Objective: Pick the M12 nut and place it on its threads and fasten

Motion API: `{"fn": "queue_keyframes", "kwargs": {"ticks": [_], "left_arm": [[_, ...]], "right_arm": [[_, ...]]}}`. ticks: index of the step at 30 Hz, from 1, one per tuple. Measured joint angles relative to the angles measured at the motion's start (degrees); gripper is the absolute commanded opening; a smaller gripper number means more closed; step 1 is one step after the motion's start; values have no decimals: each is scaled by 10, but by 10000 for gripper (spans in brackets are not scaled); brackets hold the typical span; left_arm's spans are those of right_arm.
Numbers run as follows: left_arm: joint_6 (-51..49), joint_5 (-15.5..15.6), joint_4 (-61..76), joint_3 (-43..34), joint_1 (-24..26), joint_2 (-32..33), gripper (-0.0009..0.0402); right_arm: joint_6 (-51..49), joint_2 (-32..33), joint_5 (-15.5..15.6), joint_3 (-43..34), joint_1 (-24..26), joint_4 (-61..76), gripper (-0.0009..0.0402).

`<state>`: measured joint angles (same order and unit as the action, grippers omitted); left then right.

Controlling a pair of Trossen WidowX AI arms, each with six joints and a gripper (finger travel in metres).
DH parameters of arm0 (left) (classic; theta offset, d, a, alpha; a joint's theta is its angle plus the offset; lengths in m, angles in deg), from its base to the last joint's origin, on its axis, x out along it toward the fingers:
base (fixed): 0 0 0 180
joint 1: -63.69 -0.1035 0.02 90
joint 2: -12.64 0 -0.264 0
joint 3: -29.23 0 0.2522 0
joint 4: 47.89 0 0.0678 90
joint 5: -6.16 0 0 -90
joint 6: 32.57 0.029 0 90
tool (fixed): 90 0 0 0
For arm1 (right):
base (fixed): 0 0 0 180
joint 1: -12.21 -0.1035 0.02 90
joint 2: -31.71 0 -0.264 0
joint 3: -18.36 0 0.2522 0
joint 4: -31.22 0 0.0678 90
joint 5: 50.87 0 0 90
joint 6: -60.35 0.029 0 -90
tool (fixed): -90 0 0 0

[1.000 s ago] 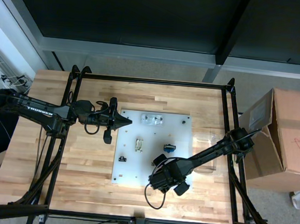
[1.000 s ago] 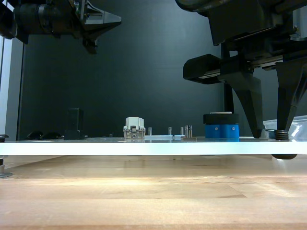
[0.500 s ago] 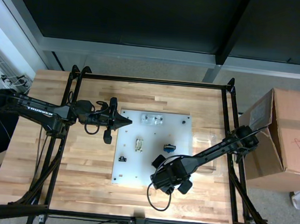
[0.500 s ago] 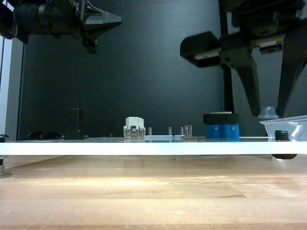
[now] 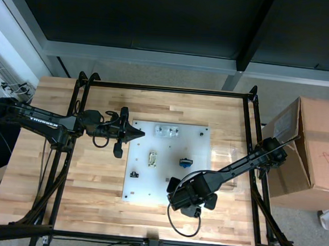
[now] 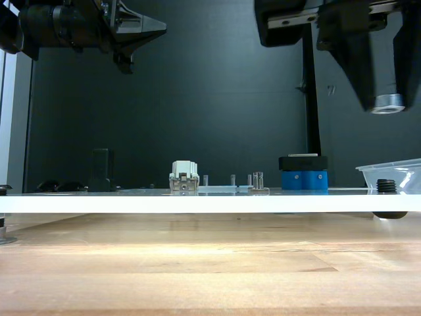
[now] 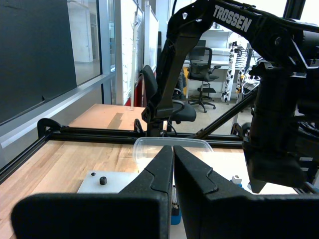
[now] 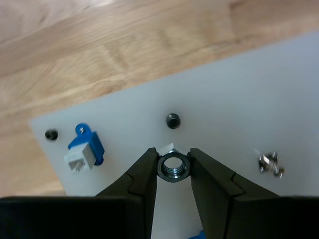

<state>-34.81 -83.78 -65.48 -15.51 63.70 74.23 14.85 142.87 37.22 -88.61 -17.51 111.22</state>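
Lifted since the earlier frame from board [image 5: 143, 185] level to the low view's upper right, pinches the M12 nut [image 6: 388, 103] in right gripper [image 8: 172, 155] above the bare stud [image 6: 387, 186], leaves left gripper [image 5: 140, 133] pressed together upper left, risks cross-threading if lowered tilted or off-centre.

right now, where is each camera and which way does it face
High: above the near edge, looking down; left gripper at the board's left edge, right gripper over its near right.
Low: table height, looking level; right gripper holds the nut above the bare stud.
Left wrist: along the shut left gripper toward the tray.
Right wrist: down at the board past fingers gripping the nut.
Low and right wrist share the nut.
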Motion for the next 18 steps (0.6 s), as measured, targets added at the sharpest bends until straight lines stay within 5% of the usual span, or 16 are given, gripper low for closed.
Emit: {"fn": "queue_keyframes", "kwargs": {"ticks": [18], "left_arm": [[0,0,0,0,0,0,0]], "right_arm": [[-106,17,6,0,0,-22,0]]}}
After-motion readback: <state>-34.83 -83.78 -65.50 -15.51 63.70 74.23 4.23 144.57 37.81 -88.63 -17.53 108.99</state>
